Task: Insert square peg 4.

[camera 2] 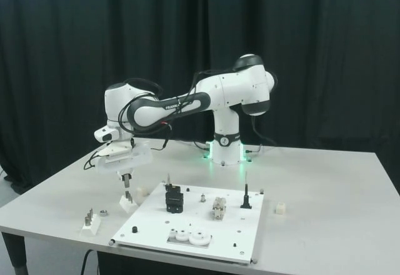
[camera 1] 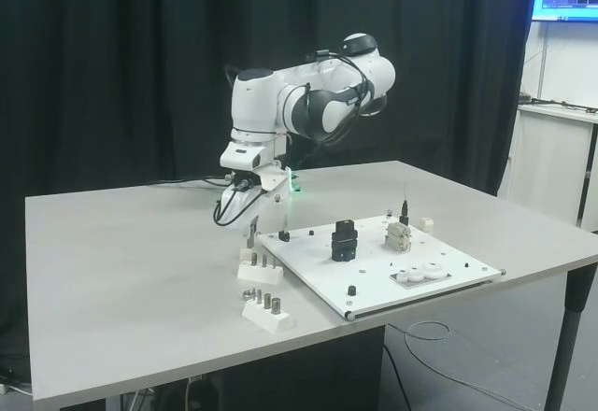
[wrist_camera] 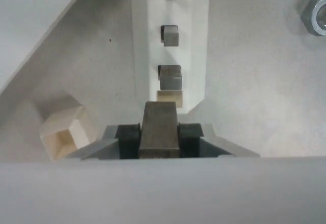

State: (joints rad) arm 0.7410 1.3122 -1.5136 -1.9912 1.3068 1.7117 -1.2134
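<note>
1 square peg (wrist_camera: pixel 160 130) sits clamped between the gripper (wrist_camera: pixel 159 141) fingers at lower centre of the wrist view, above the white peg holder (wrist_camera: pixel 196 46) where 3 pegs remain.

Bright, even light — soft shadows

The grey square metal peg (wrist_camera: pixel 160 131) stands upright, clamped between the two black fingers (wrist_camera: pixel 128 134), its flat top facing the wrist camera. It hangs just above the near end of the white peg holder block (wrist_camera: pixel 170 40), over that block's vacant square slot. In the room views the peg (camera 1: pixel 250 240) is a small upright bar at the left edge of the white board (camera 1: pixel 374 266), above the grey surface (camera 1: pixel 121 271)
</note>
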